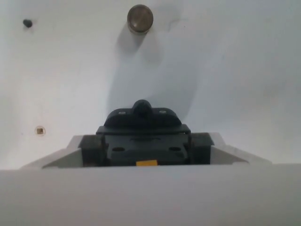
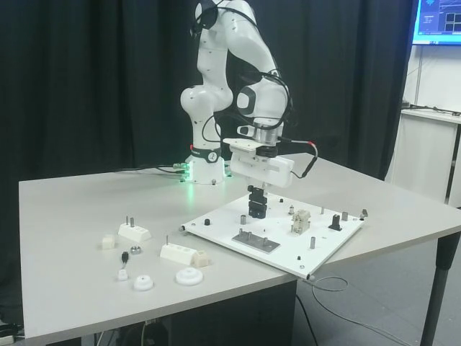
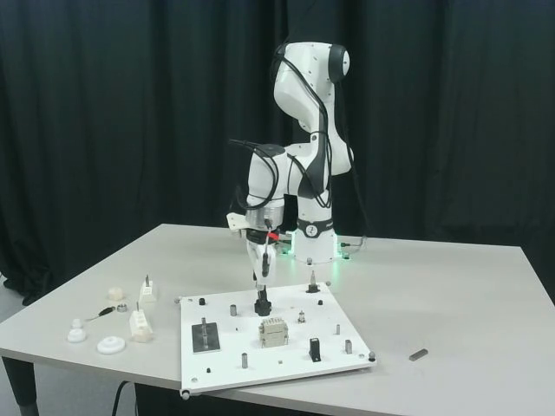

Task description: Insert D-SUB.

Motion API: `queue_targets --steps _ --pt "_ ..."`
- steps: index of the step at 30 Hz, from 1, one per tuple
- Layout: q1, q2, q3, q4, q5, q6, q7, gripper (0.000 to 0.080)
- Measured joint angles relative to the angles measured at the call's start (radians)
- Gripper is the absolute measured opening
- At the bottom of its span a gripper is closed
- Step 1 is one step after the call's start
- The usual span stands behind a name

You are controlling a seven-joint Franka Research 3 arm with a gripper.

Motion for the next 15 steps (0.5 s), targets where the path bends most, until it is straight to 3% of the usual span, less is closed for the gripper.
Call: queue_targets --steps 15 --pt "-0.001 0.001 0.000 -0.006 0.008 0.015 0.000 0.0378"
